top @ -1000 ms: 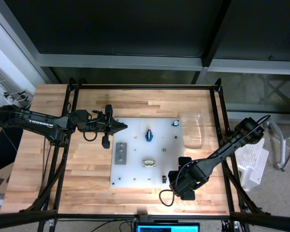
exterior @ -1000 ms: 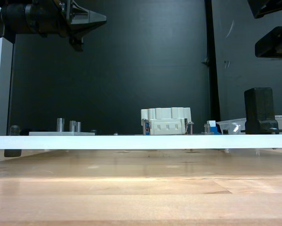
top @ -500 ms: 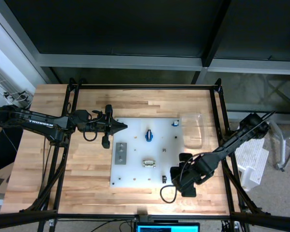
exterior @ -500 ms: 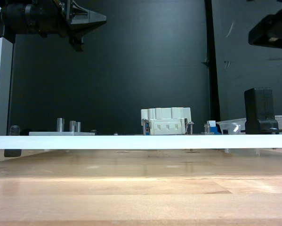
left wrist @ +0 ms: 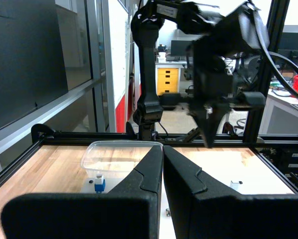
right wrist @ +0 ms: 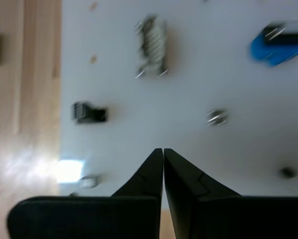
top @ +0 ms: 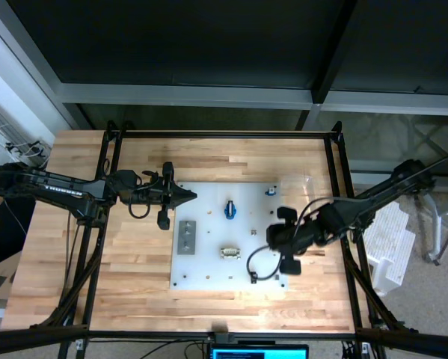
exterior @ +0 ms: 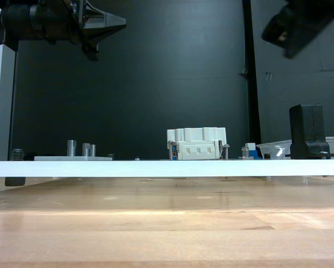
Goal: Pick the 16mm bar and install on taskboard
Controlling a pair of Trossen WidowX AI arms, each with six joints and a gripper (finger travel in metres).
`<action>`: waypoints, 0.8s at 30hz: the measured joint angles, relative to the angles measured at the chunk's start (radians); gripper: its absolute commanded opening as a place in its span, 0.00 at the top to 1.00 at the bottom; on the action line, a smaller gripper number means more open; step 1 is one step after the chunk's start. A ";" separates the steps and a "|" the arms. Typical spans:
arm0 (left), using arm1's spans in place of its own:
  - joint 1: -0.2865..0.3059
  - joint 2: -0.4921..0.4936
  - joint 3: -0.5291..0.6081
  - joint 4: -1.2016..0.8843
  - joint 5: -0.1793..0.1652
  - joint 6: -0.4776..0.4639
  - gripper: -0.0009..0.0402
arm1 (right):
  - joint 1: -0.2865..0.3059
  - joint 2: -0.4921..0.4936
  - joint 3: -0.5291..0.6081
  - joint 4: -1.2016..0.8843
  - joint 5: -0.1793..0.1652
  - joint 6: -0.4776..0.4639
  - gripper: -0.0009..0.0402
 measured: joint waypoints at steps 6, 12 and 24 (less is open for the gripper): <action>0.000 0.000 0.000 0.000 0.000 0.000 0.98 | -0.115 -0.095 -0.072 0.126 0.000 -0.140 0.98; 0.000 0.000 0.000 0.000 0.000 0.000 0.98 | -0.211 -0.158 -0.120 0.241 -0.006 -0.259 0.98; 0.000 0.000 0.000 0.000 0.000 0.000 0.98 | -0.376 -0.286 -0.266 0.559 -0.115 -0.378 0.98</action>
